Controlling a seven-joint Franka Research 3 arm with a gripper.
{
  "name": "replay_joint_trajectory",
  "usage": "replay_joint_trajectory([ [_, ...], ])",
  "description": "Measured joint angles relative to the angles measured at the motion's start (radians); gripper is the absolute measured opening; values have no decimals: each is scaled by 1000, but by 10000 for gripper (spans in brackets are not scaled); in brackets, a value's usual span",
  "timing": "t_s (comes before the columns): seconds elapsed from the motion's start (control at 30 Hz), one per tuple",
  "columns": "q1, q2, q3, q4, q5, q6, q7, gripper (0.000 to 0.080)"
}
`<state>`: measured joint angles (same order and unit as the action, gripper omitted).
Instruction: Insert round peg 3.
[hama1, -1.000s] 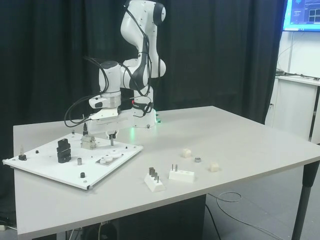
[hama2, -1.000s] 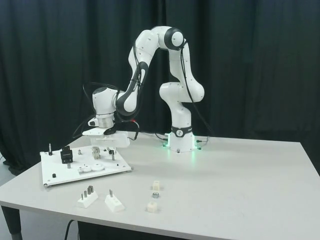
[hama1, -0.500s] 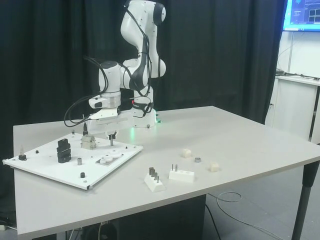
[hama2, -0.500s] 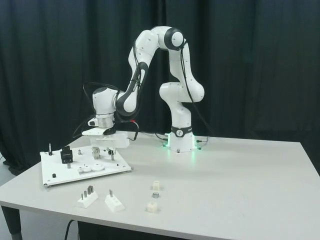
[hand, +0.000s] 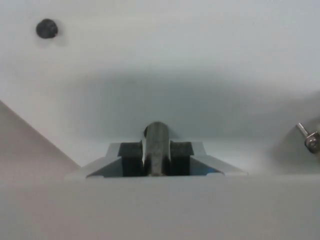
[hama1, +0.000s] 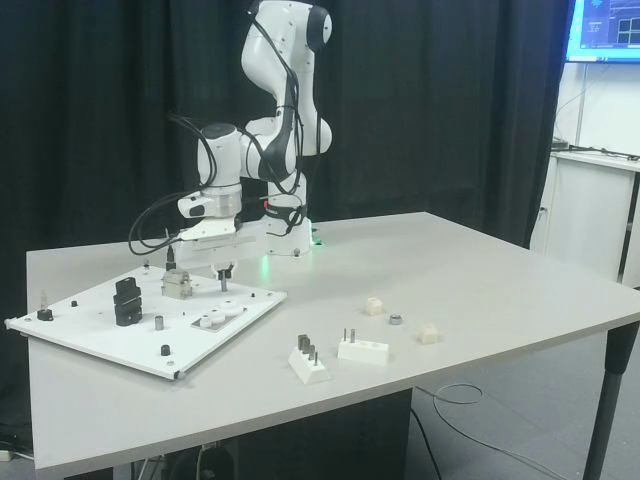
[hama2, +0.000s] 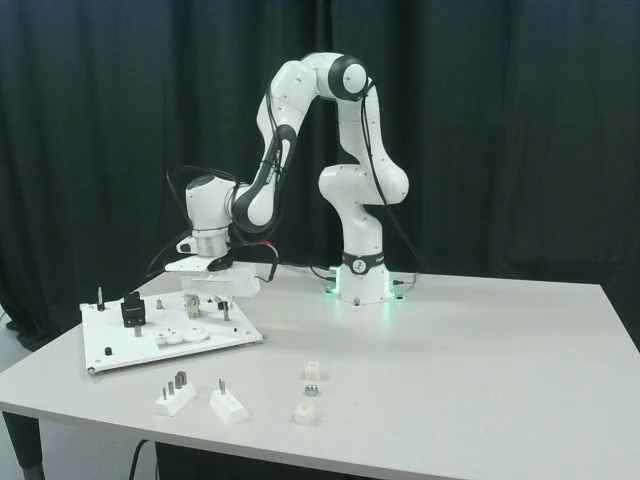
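A black curtain backs the grey surface (hama1: 480, 270), and the white arm reaches from its base toward the left of both room views. Low in the middle of the wrist view, the gripper (hand: 156, 159) has its two black fingers (hand: 131, 159) pressed against the sides of round peg 3 (hand: 156, 150), pinching it between them. The peg is a short grey cylinder whose long axis runs along the fingers, so it points straight down at the white board (hama1: 100, 325) lying left of centre in the first room view. In the second room view the gripper (hama2: 222, 296) hangs close above the board's far part, near a grey block (hama2: 192, 305).

The peg looks like metal: stiff, fairly light, smooth and likely slippery, so a firm hold across its upper shank, leaving the tip free, suits it. The black dot (hand: 46, 29) at the upper left of the wrist view is some fitting on the board. White peg stands (hama1: 335, 355) and small blocks (hama1: 373, 306) sit well apart, lower middle.
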<state>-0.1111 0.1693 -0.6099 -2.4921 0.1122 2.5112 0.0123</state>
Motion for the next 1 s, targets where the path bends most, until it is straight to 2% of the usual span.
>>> replay_joint_trajectory([
  [1.0, 0, 3, -1, -2, 13, 1, 0, 112],
])
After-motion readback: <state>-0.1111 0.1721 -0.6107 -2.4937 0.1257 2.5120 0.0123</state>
